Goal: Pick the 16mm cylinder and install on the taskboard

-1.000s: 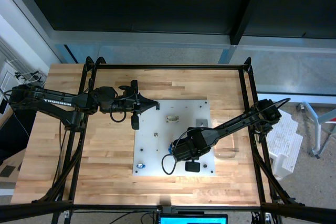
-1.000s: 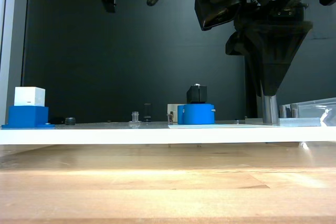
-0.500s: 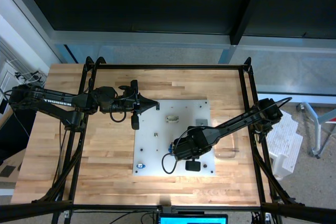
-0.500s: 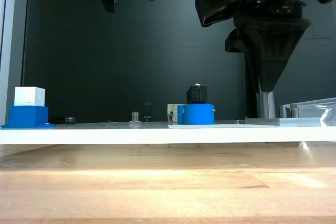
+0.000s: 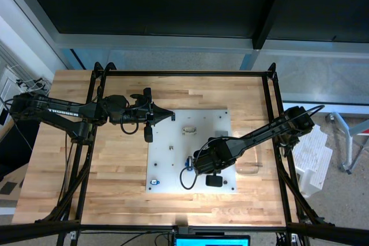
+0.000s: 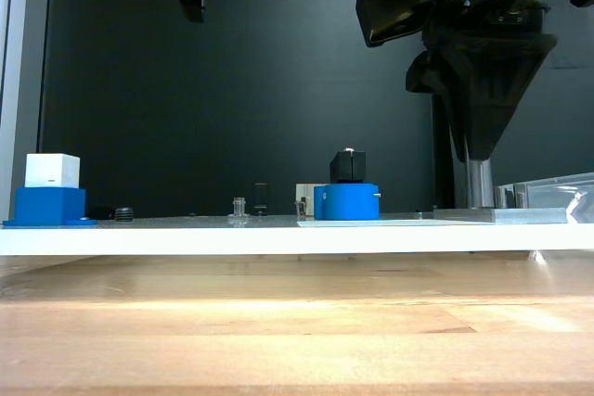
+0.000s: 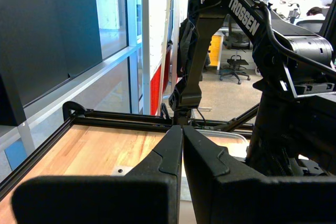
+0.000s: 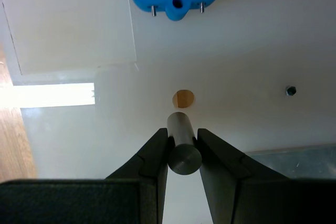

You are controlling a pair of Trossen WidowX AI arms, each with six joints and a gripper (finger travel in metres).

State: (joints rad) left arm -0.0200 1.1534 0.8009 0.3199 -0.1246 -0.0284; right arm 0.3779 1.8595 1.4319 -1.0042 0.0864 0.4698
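16mm cylinder [image 8: 184,156] pinched upright in my right gripper [image 8: 182,134], low over the taskboard [image 8: 252,51], lining up beside its hole [image 8: 183,98] for insertion; my left gripper [image 7: 182,135], fingers pressed together, hovers by the taskboard's far-left corner.

— Where was the high camera?
— Above the table's [image 5: 115,200] near edge, looking down and away at the taskboard [image 5: 167,171]. The low one looked level along that same board from 6 o'clock, close.
— The wrist cameras?
— One looked along the left gripper [image 7: 182,129], at the board's 11 o'clock, facing 3 o'clock. The other looked along the right gripper [image 8: 181,137], near centre, straight down at the board, close, with the 16mm cylinder [image 8: 184,150] pinched.
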